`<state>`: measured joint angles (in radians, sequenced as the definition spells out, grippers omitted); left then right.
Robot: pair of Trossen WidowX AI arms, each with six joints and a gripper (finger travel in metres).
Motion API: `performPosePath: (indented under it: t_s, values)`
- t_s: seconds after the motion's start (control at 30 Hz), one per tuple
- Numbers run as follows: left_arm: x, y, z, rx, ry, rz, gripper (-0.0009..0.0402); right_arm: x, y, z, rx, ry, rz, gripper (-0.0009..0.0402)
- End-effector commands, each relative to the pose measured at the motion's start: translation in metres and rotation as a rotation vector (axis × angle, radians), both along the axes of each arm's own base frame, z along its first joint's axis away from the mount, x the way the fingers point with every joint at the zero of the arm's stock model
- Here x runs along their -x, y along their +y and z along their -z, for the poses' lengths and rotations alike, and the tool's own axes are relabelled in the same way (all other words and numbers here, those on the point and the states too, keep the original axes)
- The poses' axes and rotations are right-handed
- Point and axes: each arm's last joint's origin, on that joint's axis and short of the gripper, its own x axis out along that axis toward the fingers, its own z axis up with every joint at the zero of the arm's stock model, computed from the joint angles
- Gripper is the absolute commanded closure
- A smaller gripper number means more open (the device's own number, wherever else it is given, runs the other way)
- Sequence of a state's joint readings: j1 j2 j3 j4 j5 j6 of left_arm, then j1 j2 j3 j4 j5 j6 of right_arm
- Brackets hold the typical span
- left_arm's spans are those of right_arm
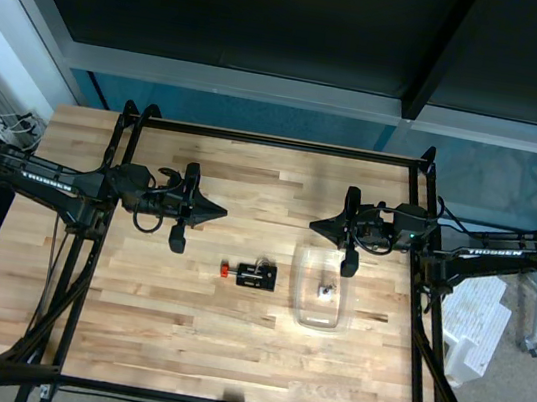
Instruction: Pick the rca connector and install on the hub
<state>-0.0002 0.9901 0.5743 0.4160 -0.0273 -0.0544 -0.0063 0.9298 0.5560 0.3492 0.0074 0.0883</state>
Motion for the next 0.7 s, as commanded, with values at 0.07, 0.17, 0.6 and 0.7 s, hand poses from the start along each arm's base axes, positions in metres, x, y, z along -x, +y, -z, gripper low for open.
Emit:
performPosePath:
  t_s: [0.07, 0.17, 0.6, 0.7]
  values:
    - [0.0, 0.0, -0.0001, 0.0, 0.0, 0.0, 0.0393, -0.0001, 0.0001, 0.0002, 0.0, 0.001, 0.0, 0.0393]
    - [0.0, 0.0001, -0.0002, 0.0, -0.001, 0.0, 0.0393, -0.0007, 0.0001, 0.0009, -0.005, 0.006, -0.001, 0.0393]
    - [0.0, 0.0001, -0.0002, 0.0, -0.001, 0.0, 0.0393, -0.0004, 0.001, -0.0015, -0.067, 0.314, 0.008, 0.0393]
    - [0.0, 0.0, -0.0001, 0.0, 0.0, 0.0, 0.0393, -0.0002, 0.0023, -0.0001, -0.096, 0.398, 0.01, 0.0393]
